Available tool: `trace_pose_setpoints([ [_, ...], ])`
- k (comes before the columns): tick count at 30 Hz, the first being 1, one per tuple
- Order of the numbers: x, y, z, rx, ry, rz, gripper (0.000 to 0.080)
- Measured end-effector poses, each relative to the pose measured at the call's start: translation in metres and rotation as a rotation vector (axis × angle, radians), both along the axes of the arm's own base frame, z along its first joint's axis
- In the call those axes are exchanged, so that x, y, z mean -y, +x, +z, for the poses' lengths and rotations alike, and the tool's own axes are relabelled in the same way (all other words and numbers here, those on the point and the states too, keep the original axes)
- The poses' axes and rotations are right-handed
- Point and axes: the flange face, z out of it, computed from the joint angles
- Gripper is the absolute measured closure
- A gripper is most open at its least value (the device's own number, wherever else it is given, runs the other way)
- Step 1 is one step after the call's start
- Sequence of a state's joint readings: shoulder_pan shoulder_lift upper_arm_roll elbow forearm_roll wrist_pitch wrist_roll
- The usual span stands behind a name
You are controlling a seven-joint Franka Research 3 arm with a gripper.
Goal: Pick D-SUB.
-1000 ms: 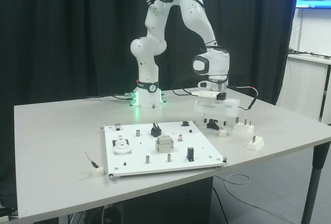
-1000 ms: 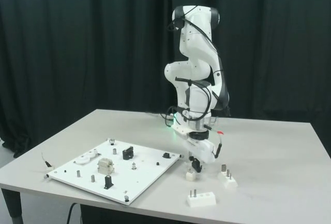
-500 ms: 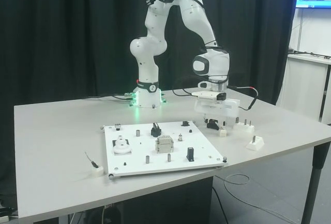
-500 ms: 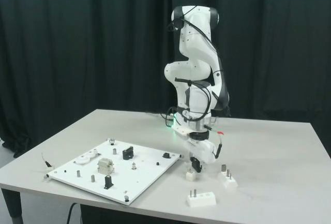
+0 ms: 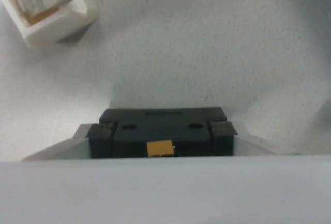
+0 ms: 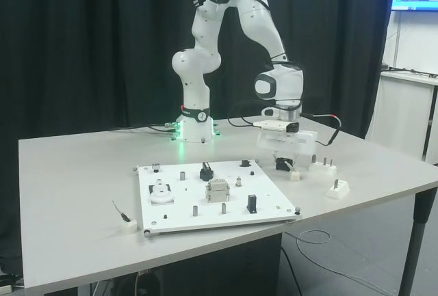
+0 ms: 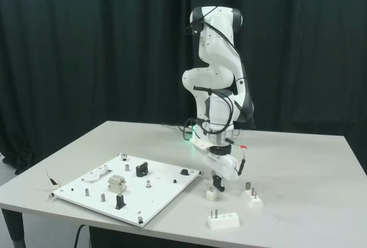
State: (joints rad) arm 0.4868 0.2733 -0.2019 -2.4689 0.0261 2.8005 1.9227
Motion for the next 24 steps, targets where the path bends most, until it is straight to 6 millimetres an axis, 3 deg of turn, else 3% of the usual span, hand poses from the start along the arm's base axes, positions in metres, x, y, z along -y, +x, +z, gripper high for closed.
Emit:
trace_pose_setpoints([
  [9,0.000,0.001,0.005,0.006,0.005,-0.004,0.0416],
  [24,-0.005,0.001,0.031,-0.005,0.020,-0.003,0.0417],
])
